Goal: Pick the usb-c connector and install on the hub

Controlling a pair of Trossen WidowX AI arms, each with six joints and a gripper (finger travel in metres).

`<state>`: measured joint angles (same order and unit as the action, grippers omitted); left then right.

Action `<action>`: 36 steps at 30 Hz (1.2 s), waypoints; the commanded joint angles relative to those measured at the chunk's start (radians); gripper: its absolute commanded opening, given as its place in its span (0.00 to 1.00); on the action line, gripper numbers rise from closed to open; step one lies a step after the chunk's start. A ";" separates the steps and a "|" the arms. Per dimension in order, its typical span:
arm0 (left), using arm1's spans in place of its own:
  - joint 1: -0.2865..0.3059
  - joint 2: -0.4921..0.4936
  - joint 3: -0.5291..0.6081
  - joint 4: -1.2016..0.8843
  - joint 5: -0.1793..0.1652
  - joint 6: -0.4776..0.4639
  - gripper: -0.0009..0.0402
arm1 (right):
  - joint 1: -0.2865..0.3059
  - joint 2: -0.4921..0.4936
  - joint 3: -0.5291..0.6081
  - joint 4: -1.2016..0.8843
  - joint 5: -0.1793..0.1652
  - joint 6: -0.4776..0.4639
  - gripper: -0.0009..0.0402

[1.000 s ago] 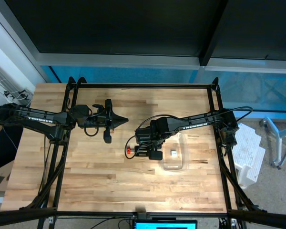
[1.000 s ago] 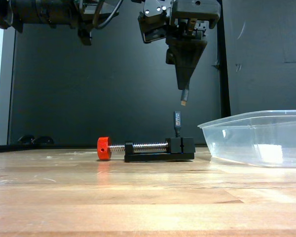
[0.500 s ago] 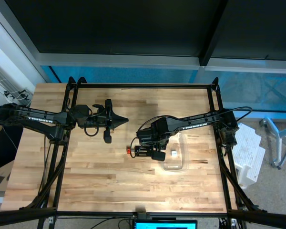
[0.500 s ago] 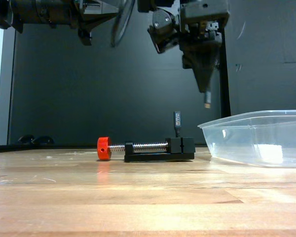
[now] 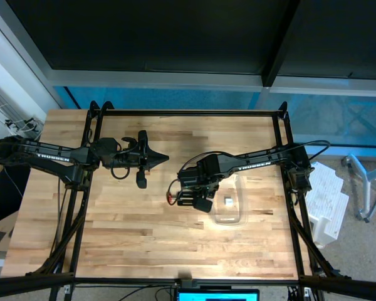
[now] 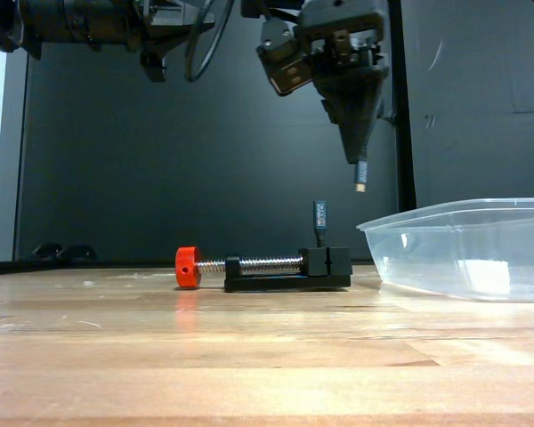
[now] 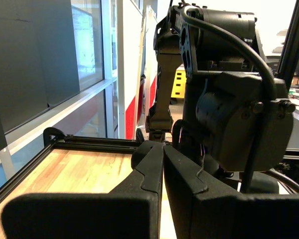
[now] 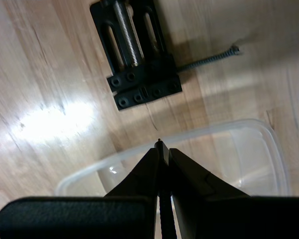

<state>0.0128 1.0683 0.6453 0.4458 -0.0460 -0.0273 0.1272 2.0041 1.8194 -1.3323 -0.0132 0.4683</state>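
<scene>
The hub (image 6: 280,267) lies on the table, a black block with an orange-red end (image 6: 187,267) and a thin dark stem (image 6: 319,218) standing up from it. The right wrist view shows the hub (image 8: 139,74) below the fingers. My right gripper (image 6: 357,153) hangs above and to the right of the stem, shut on the usb-c connector (image 6: 360,178), which points down. In the high view the right gripper (image 5: 197,198) covers most of the hub. My left gripper (image 5: 165,158) is parked shut at the back left, holding nothing.
A clear plastic tray (image 6: 463,245) stands just right of the hub, holding a small white block (image 5: 228,201). Its rim (image 8: 269,144) runs under the right gripper's fingers. Black frame rails border the table.
The right gripper swung right toward the tray with the connector, then came partway back left. The hub and the left arm have not moved.
</scene>
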 commanded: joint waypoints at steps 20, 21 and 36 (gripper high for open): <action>0.000 0.000 0.000 0.000 0.000 0.000 0.02 | -0.027 0.098 0.150 -0.040 -0.037 0.095 0.02; 0.000 0.000 0.000 0.000 0.000 0.000 0.02 | -0.027 0.098 0.150 -0.041 -0.038 0.101 0.02; 0.000 0.000 0.000 0.000 0.000 0.000 0.02 | -0.027 0.145 0.221 -0.068 -0.039 0.128 0.02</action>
<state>0.0128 1.0679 0.6449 0.4461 -0.0460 -0.0269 0.1005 2.1479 2.0418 -1.4021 -0.0532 0.5957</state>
